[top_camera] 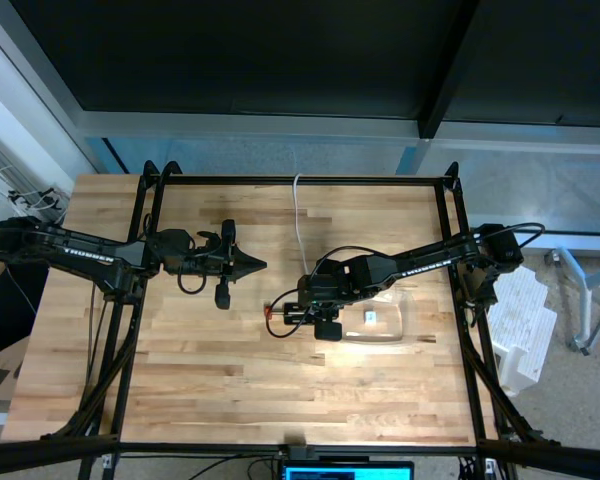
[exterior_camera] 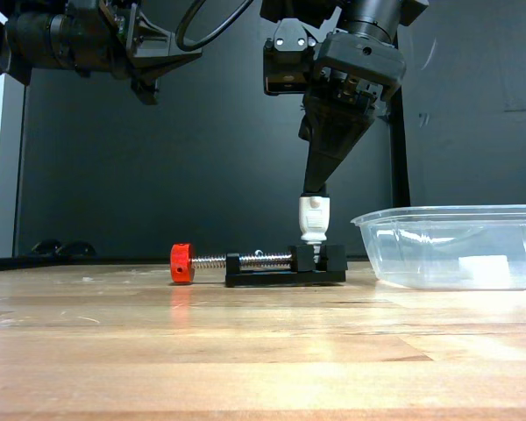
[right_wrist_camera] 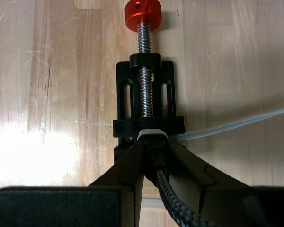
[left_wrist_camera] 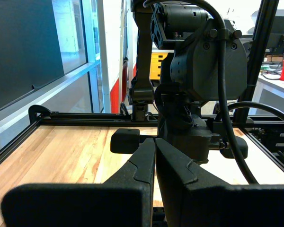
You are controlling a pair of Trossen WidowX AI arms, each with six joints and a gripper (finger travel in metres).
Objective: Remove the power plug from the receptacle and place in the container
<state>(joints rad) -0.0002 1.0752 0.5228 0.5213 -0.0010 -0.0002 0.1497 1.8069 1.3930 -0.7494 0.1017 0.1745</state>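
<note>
container (exterior_camera: 438, 253): clear plastic tray, flat on the table (top_camera: 180, 370), near right, just right of the clamp; small white label inside on its bottom.
clamp (exterior_camera: 285, 267): black vise flat on the table, near centre, screw pointing left.
red knob (exterior_camera: 181, 263): on the left end of the clamp screw.
receptacle (exterior_camera: 313, 219): white socket block upright in the clamp's right end.
power plug (right_wrist_camera: 154, 152): small, black, seated at the top of the receptacle, pinched between the right fingers; black braided cord (right_wrist_camera: 173, 201) runs back along the gripper.
right gripper (exterior_camera: 314, 186): pointing straight down over the receptacle, fingers clamped on the power plug.
left gripper (top_camera: 252, 265): held high over the table, left of centre, a little farther back, pointing right, fingers pressed together, nothing between them; well apart from the clamp.
white cable (top_camera: 298, 215): runs from the receptacle to the table's far edge.
</note>
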